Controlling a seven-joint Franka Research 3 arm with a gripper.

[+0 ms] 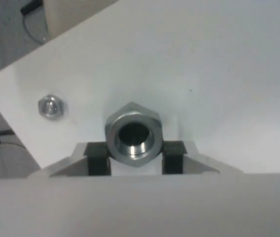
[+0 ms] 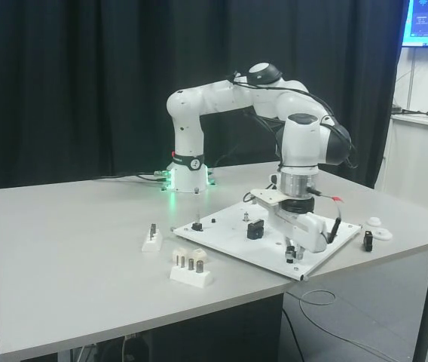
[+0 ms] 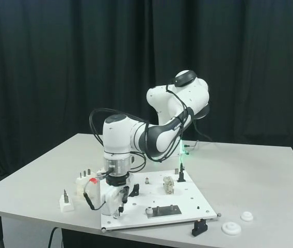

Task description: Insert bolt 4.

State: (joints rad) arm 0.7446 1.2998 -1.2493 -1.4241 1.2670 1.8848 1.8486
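**Pincer holds bolt 4 above the white board**

The pincer is clamped on bolt 4; its two black fingers press the grey hexagonal head from both sides. The bolt hangs over the white board, near one corner. A smaller hexagonal nut sits in the board beside it. The board lies on the grey desk.

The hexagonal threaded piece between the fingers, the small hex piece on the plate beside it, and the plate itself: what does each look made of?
The large hexagonal threaded piece, held between the black finger pads of the gripper, looks like bare machined steel: grey, glossy, with cut threads in its bore. The small hex nut shows the same bright metallic sheen. The flat white plate looks like matt plastic or painted board; which one is unclear.
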